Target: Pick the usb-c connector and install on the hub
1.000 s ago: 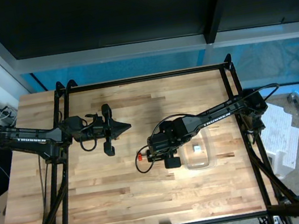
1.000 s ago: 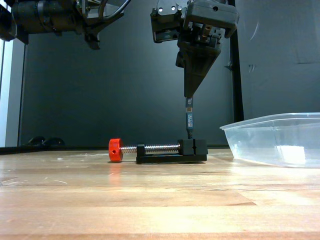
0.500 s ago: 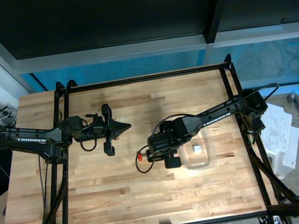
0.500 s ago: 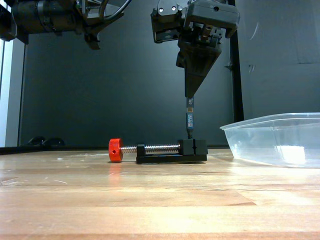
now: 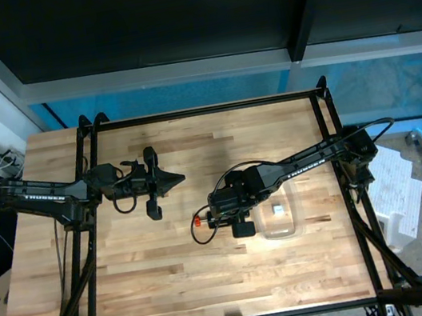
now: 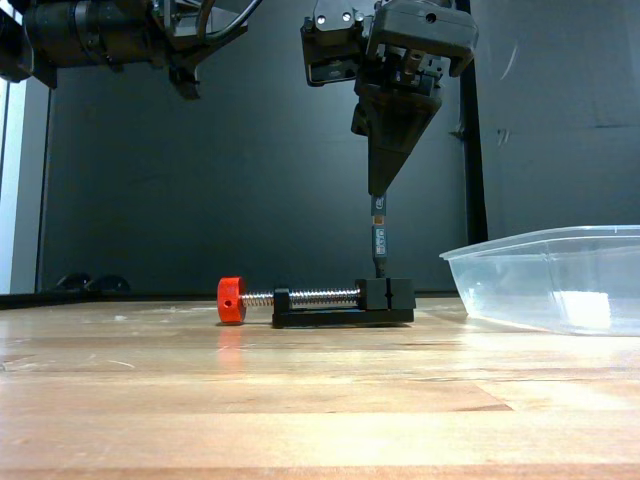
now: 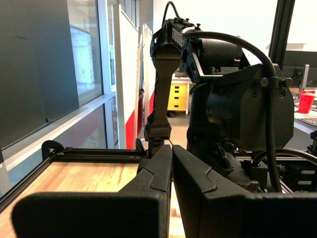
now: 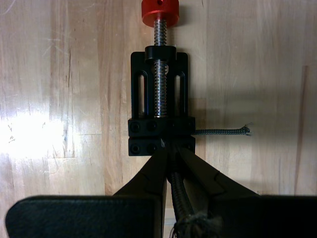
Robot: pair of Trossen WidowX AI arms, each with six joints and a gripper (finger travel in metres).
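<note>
Nothing has moved: right gripper stays clamped on the upright usb-c connector, its tip meeting the black vise. Left gripper, closed and empty, hovers well left of it. Seating appears still in hand.

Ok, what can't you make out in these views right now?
Low view: the vise hides the lower tip of the usb-c connector, upright in the right gripper; seating unknowable.
Right wrist view: fingers cover that tip.
Hub: not identifiable anywhere.
High view: white item in the tub too small.
Left gripper hangs shut, high at left.
</note>
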